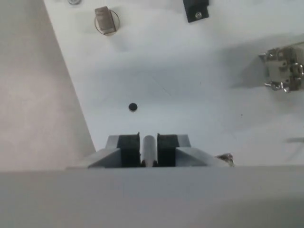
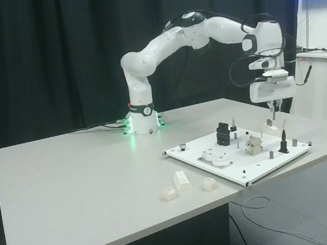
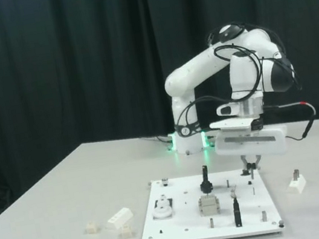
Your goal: Insert round peg 2.
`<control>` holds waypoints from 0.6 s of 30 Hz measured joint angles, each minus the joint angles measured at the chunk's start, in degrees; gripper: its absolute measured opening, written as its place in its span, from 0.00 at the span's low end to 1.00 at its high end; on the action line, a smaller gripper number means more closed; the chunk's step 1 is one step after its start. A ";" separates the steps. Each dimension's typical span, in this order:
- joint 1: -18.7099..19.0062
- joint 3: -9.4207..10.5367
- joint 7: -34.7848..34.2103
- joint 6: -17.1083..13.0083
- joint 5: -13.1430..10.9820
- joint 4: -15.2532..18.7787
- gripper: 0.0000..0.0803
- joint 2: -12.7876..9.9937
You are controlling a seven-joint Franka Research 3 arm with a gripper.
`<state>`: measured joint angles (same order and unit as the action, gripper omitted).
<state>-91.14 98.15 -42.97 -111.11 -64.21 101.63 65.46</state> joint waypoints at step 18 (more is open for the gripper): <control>-1.32 1.61 2.91 -2.44 -0.79 -1.06 0.09 0.49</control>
<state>-92.45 99.76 -40.06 -113.55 -65.00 100.57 65.95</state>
